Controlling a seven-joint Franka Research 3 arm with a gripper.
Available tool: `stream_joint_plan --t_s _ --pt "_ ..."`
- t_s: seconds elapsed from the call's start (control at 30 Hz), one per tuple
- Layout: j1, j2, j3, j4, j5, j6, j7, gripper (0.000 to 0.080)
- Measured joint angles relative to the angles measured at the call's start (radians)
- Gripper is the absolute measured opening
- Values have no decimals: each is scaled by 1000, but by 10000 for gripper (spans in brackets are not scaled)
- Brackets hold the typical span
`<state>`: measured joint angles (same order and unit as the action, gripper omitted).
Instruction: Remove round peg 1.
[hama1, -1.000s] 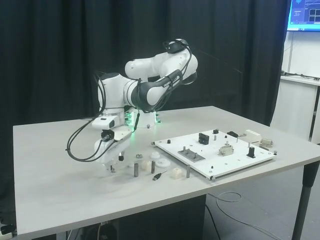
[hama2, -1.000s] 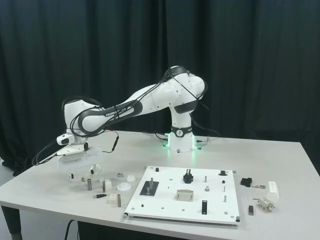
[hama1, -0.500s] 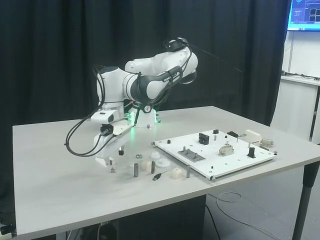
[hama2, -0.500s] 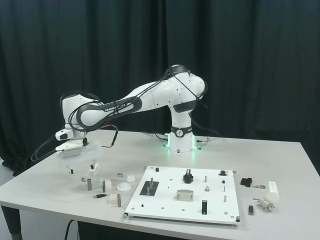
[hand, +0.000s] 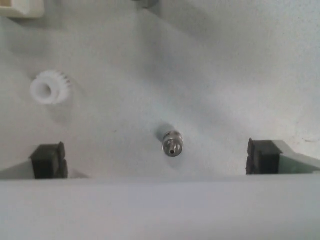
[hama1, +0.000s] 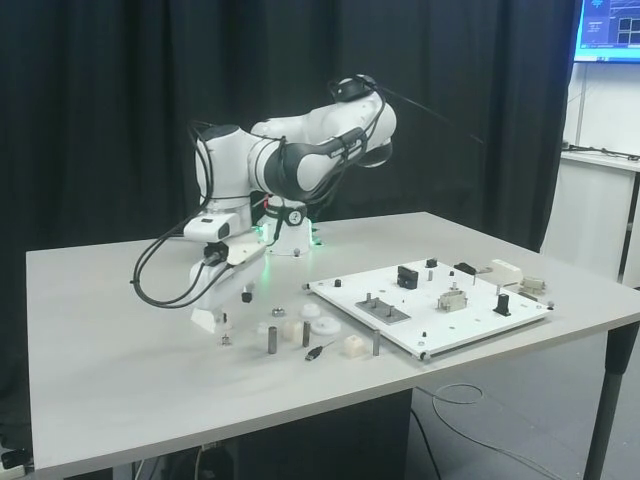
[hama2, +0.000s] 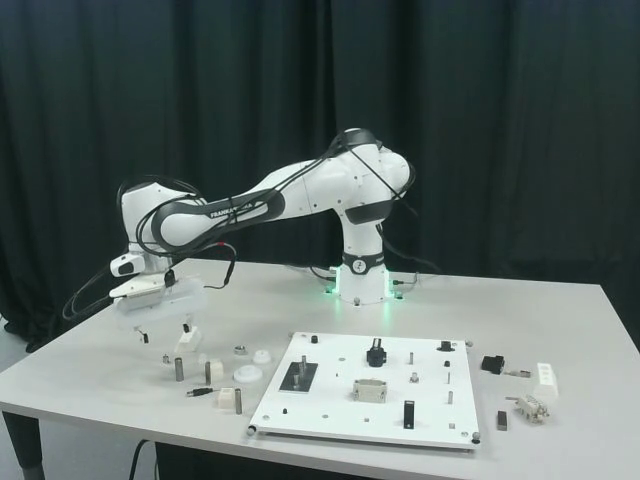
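A small round metal peg (hand: 172, 142) stands upright on the grey table, free of the white board (hama1: 470, 325). In the room views this peg (hama1: 226, 339) (hama2: 166, 359) is left of the other loose parts. My gripper (hand: 155, 159) (hama1: 235, 308) (hama2: 163, 331) hangs open a short way above the peg. Nothing is between its black fingertips (hand: 48, 161), and they do not touch the peg.
A white gear (hand: 49, 89) lies near the peg. Two taller grey pegs (hama1: 271, 338) (hama1: 306, 333), white gears (hama1: 310, 312) and a white block (hama1: 353, 346) stand between the peg and the board. Several fixtures remain on the board (hama2: 330, 405). More parts (hama2: 530, 385) lie beyond it.
The gripper has risen from just above the table and drawn back a little, leaving the small peg standing on the table.
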<state>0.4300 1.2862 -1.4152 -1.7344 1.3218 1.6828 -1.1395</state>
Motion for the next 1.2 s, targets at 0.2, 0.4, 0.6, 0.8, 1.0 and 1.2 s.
stream_joint_plan --t_s 0.2,0.4,0.6,0.8,1.0,1.2 --pt "2 1 -17 11 -14 -29 18 800" --pt "4 1 -29 18 -19 -46 26 800" --pt "5 2 -35 18 -19 -54 54 800" --pt "5 2 -37 19 -20 -57 73 800" --pt "7 3 -38 19 -20 -79 134 800" --pt "20 3 -44 25 -20 -138 202 800"
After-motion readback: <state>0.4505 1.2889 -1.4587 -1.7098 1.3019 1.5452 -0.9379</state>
